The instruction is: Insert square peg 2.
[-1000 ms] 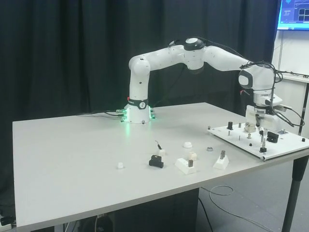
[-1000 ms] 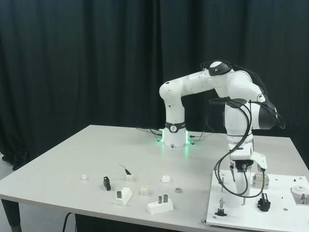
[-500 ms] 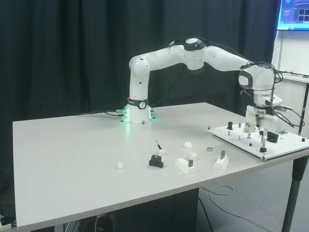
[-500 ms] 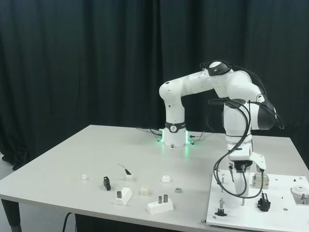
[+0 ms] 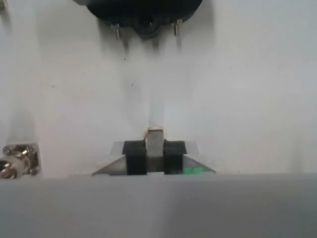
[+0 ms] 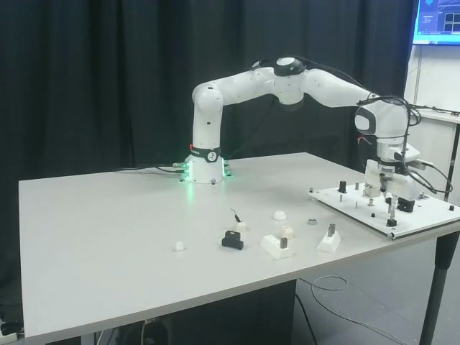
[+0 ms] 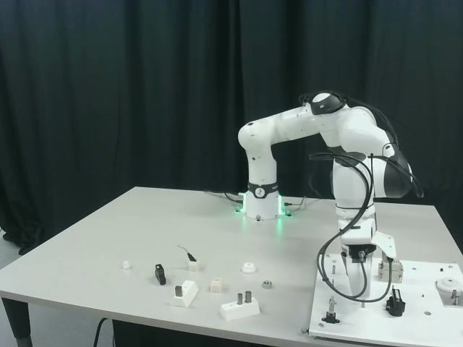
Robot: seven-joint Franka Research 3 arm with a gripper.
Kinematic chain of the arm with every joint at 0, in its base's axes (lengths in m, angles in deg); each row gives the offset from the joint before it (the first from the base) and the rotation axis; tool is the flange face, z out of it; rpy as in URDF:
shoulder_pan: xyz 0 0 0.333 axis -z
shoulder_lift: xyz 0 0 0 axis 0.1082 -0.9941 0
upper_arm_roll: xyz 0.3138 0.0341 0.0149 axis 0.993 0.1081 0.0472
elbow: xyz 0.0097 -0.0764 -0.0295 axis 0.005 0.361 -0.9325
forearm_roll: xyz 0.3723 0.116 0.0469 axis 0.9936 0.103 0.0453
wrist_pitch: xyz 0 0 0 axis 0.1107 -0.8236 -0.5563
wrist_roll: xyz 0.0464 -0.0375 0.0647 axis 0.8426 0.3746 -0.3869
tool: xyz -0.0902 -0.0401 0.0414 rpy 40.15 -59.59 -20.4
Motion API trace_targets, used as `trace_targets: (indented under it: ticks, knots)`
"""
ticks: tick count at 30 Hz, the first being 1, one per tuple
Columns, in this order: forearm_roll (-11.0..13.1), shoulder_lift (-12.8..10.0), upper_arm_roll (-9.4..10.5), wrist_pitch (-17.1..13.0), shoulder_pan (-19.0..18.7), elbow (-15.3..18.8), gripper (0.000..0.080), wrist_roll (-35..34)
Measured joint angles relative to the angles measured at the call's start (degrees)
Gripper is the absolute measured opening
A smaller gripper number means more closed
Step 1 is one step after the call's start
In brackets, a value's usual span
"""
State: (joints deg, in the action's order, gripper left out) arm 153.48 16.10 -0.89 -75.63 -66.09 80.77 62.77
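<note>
In the wrist view my gripper point(image 5: 154, 159) is shut on a slim grey square peg point(image 5: 154, 145), clamped between two black pads point(image 5: 132, 157). The peg's tip hangs just above the white board point(image 5: 237, 99). In the room views the gripper point(image 6: 392, 195) point(image 7: 359, 259) points straight down over the near part of the white board point(image 6: 424, 214) point(image 7: 427, 322) at the table's right end. I cannot see a hole under the peg.
A black part with two pins point(image 5: 143, 12) sits on the board beyond the peg, and a metal connector point(image 5: 17, 158) lies to one side. The board also holds a black clip point(image 7: 394, 303), a post point(image 7: 331, 311) and a grey block point(image 7: 389, 269). White peg holders point(image 7: 240, 308) point(image 7: 184, 293) stand on the table.
The gripper has shifted a little along the board toward its front edge, still holding the peg. Nothing else on the table moved.
</note>
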Motion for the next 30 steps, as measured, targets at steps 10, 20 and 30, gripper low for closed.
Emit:
trace_targets:
  ticks: [10, 20, 30]
  knots:
    - [-0.37, 0.0, 0.7, -0.26, 0.52, -0.59, 0.007, 0.0]
    - [-1.31, 0.67, 0.37, 0.31, 0.52, -0.84, 0.007, -0.33]
    - [-4.17, 2.97, -0.8, 2.64, 0.51, -0.96, 0.0684, -1.3]
